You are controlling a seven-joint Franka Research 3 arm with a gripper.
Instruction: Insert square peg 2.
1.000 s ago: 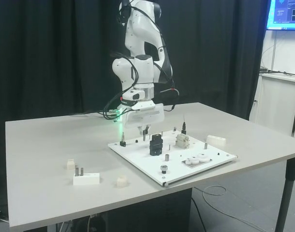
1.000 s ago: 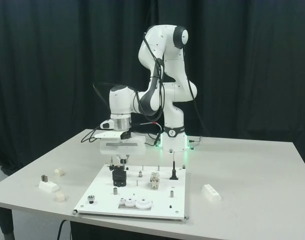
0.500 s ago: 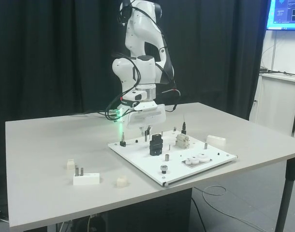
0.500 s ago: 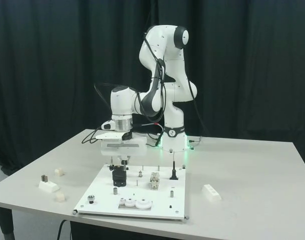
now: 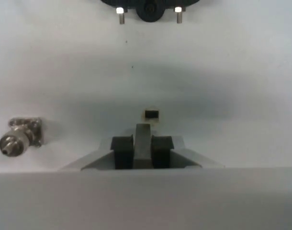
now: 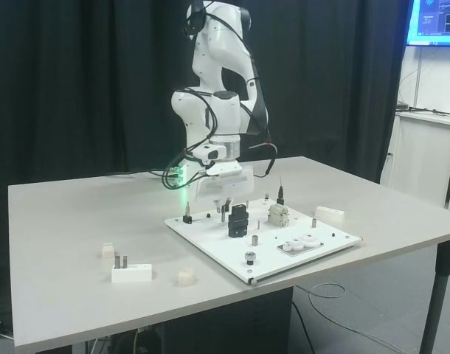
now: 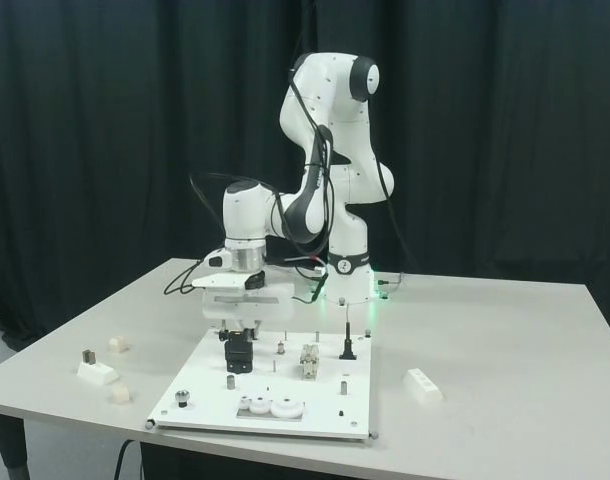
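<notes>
In the wrist view my gripper [image 5: 142, 149] is shut on a grey square peg [image 5: 142, 136], which stands upright between the black pads [image 5: 121, 151]. Just past the peg's tip a small square hole [image 5: 151, 114] shows in the white board [image 5: 222, 72]. The room views place the gripper [image 6: 223, 203] [image 7: 243, 326] low over the back part of the board [image 6: 210, 230] [image 7: 205, 395], right behind a black block [image 6: 238, 220] [image 7: 237, 356].
The board carries a metal connector [image 5: 19, 139], gears [image 6: 300, 243], small posts and a black pin [image 7: 347, 340]. On the table lie a white peg holder [image 6: 131, 273] [image 7: 95, 372], two small white blocks [image 6: 108, 250] [image 6: 185, 277] and another white block [image 6: 329, 214] [image 7: 423, 384].
The gripper has shifted a little sideways over the back of the board with the peg still held, and the arm's wrist has turned slightly.
</notes>
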